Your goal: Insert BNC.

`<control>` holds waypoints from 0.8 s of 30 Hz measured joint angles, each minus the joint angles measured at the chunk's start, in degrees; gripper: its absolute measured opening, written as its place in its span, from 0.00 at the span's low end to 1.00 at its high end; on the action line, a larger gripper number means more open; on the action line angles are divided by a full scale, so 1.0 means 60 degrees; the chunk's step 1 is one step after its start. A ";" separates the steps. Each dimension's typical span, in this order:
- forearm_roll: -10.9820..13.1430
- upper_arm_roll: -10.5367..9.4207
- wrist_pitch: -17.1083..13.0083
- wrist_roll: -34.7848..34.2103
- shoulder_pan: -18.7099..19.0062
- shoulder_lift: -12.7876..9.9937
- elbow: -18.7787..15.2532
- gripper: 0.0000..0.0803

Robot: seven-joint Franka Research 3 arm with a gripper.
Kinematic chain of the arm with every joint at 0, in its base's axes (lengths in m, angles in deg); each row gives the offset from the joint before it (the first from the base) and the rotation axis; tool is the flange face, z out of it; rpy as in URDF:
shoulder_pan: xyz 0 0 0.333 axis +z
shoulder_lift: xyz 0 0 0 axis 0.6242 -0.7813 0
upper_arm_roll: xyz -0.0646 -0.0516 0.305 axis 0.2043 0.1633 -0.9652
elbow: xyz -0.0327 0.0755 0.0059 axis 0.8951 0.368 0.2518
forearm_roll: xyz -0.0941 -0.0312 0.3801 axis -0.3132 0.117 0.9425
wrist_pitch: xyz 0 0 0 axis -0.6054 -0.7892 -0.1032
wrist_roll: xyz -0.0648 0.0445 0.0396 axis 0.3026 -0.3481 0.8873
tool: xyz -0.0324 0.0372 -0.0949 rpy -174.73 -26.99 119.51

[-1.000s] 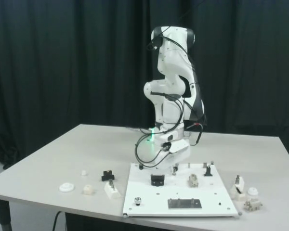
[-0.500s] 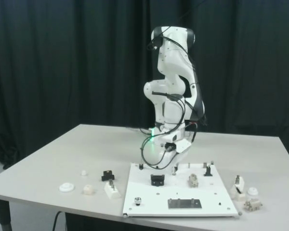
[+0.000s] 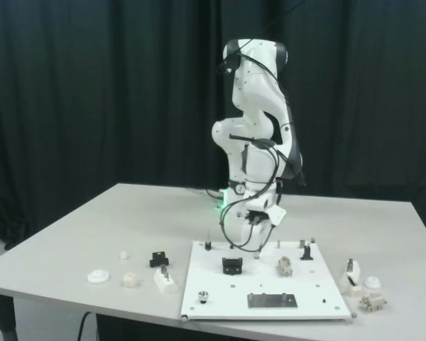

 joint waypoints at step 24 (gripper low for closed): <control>-0.0092 -0.0170 0.0039 0.2962 -0.0205 0.0014 0.0012 0.15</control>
